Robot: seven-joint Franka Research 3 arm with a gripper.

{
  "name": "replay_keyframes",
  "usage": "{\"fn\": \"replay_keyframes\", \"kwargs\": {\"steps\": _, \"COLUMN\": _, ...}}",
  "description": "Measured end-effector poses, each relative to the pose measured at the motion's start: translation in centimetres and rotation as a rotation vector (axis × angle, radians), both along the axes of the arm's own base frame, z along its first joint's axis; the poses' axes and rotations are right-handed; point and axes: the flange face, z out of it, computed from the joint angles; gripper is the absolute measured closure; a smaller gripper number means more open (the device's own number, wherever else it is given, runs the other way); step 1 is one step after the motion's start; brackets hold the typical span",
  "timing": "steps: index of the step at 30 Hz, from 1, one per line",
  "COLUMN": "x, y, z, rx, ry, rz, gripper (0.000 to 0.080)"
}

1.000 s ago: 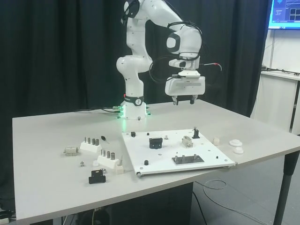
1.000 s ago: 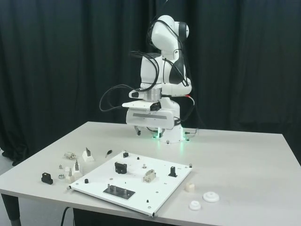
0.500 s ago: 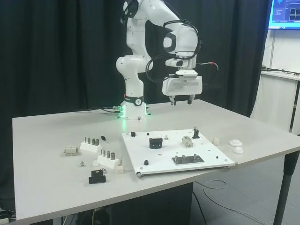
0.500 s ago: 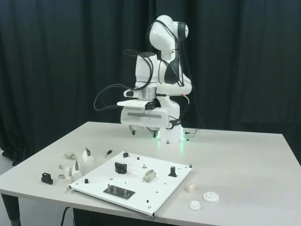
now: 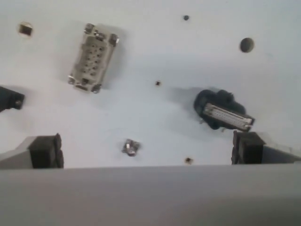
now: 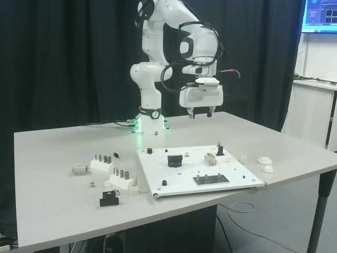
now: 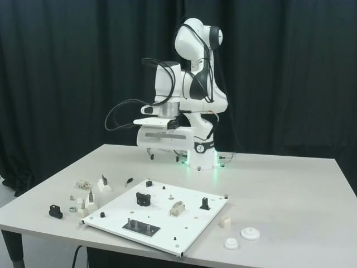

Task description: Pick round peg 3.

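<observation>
The white arm's pincer hangs released, high above the white square plate; small grey upright pegs stand beside it.

The pegs in the white holders are too small here to tell round peg 3 from the others. In the wrist view, a black part is cut off at the edge.
</observation>
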Motion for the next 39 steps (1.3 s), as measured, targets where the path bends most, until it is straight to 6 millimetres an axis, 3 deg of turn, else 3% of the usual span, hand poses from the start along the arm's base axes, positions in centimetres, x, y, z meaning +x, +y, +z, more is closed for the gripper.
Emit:
{"fn": "replay_keyframes", "kwargs": {"steps": 22, "x": 0.9, "y": -9.1, "z": 0.6, "rx": -0.058, "ry": -0.002, "rz": 0.177, "gripper": 0.0003}}
{"fn": "replay_keyframes", "kwargs": {"steps": 39, "x": 2.8, "y": -16.8, "z": -0.6, "rx": -0.142, "ry": 0.010, "rz": 0.361, "gripper": 0.0003}}
